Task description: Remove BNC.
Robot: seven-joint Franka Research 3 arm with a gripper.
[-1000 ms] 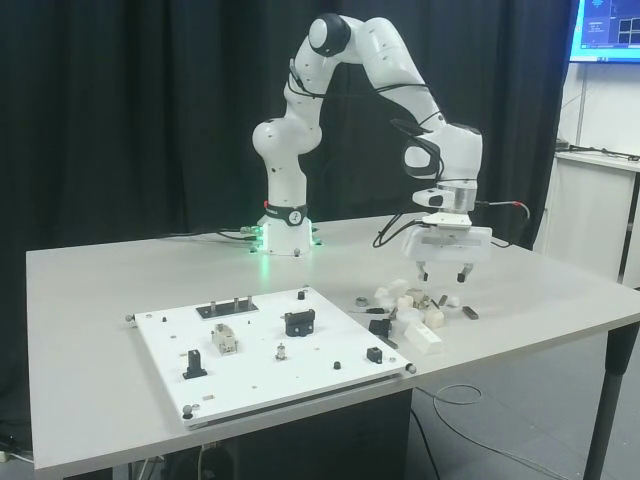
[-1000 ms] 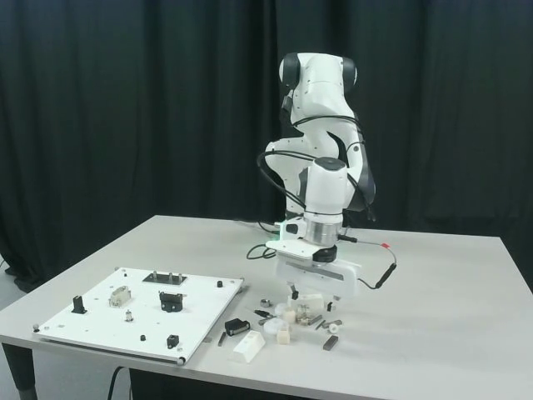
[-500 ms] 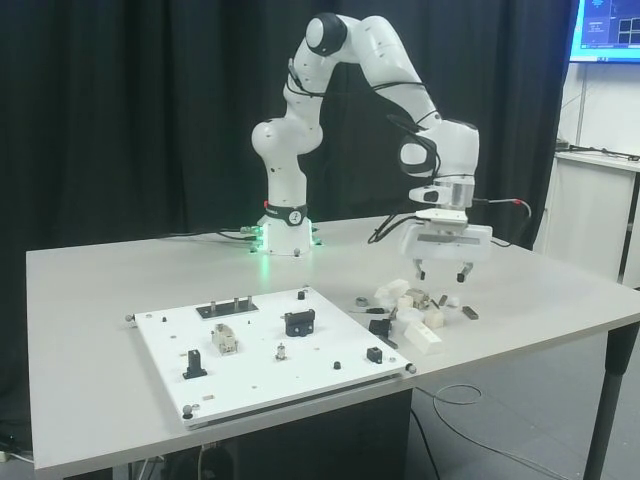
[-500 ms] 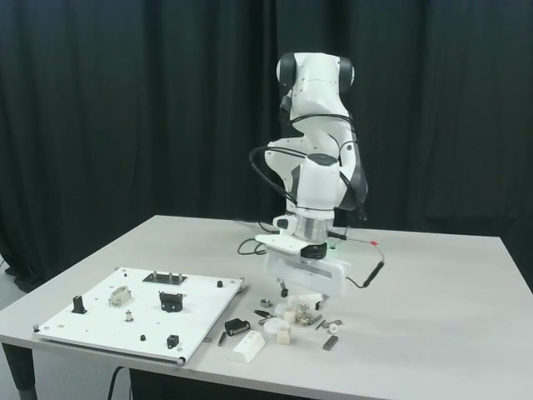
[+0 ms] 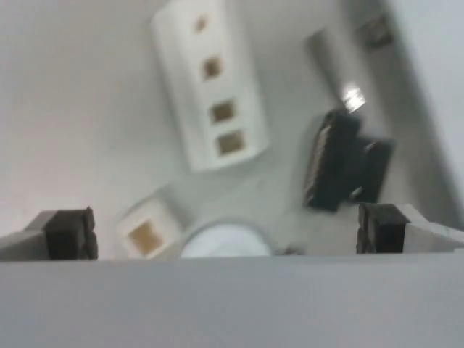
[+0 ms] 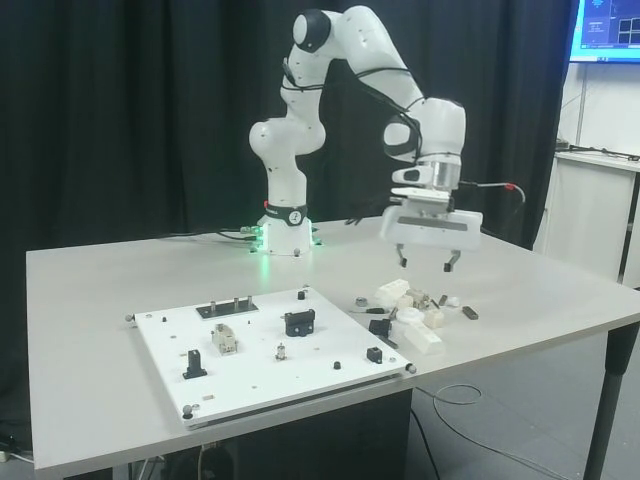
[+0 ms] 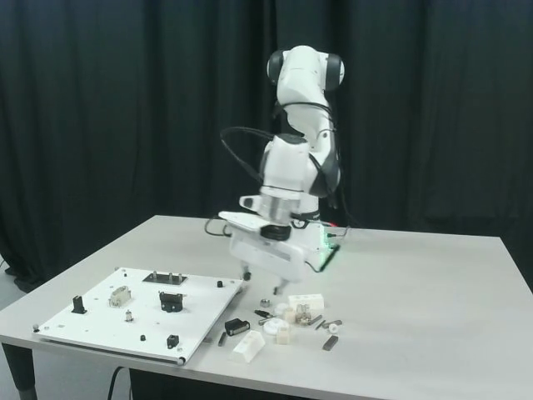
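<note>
Gripper (image 6: 426, 264) has lifted off the loose-parts pile (image 6: 412, 308) and swung left toward the white board (image 6: 262, 350) compared with a second ago; it was low over the pile, now it hangs higher, between pile and board, over the board's far right corner in the second room view. Arm is leaning that way too. Judgement: this looks like transit to the board, so the removal itself has not begun.

BNC: probably the small upright metal connector (image 6: 281, 352) near the middle of the board, still seated there, well apart from the gripper. Too small to confirm the type.

Fingers (image 5: 69, 233) spread wide, nothing between them, touching nothing. Wrist view shows, below the open span, a white block with square holes (image 5: 209, 81), a black connector (image 5: 345, 162), a small white cube (image 5: 146, 233) and a round white part (image 5: 226, 242), all lying on the grey table (image 6: 90, 290).
</note>
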